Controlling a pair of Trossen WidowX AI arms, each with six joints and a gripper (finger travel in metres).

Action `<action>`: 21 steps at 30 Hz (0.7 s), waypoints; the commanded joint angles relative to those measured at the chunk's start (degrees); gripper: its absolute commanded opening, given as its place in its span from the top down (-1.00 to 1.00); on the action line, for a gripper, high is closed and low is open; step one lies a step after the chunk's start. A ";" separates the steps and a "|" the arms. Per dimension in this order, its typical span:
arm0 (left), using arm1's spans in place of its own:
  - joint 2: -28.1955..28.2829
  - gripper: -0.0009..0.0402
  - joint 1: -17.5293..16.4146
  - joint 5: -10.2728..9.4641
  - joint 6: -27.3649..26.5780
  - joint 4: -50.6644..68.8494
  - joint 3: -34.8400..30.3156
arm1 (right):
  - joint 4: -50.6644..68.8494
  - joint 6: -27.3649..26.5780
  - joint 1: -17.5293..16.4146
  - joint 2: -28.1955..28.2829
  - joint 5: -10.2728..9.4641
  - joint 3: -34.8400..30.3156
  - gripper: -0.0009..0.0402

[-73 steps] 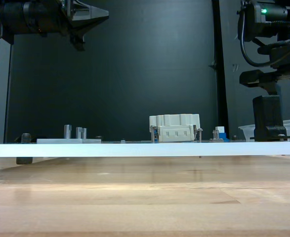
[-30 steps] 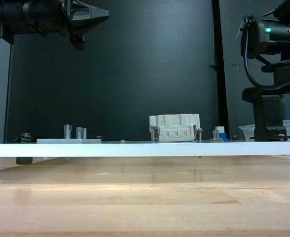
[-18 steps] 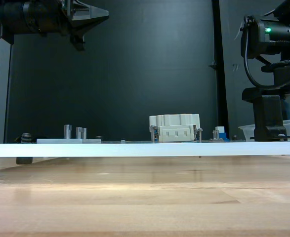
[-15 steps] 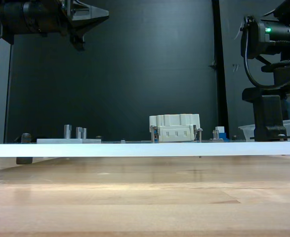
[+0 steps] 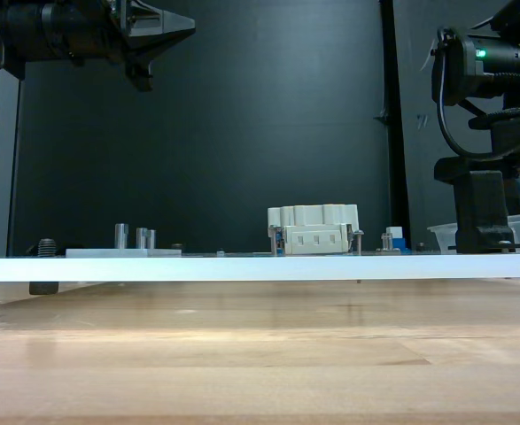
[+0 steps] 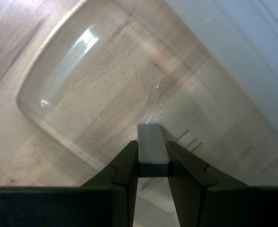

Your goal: Pick the 16mm bar and install on taskboard

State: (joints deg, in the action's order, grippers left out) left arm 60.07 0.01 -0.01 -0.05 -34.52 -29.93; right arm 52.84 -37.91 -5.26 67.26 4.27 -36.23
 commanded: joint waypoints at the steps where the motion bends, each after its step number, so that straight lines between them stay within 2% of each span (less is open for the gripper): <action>1: 0.02 0.96 0.00 0.00 0.00 -0.02 -0.02 | 1.55 0.44 0.00 -0.07 0.07 -1.51 0.91; 12: 0.02 0.96 0.00 0.00 0.00 -0.02 -0.02 | 10.69 9.73 -0.02 -0.11 0.11 -11.19 0.95; 21: 0.02 0.96 -0.02 0.00 0.00 -0.02 -0.02 | 18.62 19.96 -0.07 -0.09 0.07 -19.12 0.95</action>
State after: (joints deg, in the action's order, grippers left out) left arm 60.07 0.01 -0.01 -0.08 -34.52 -29.95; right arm 70.59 -19.27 -5.30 67.18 4.32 -54.39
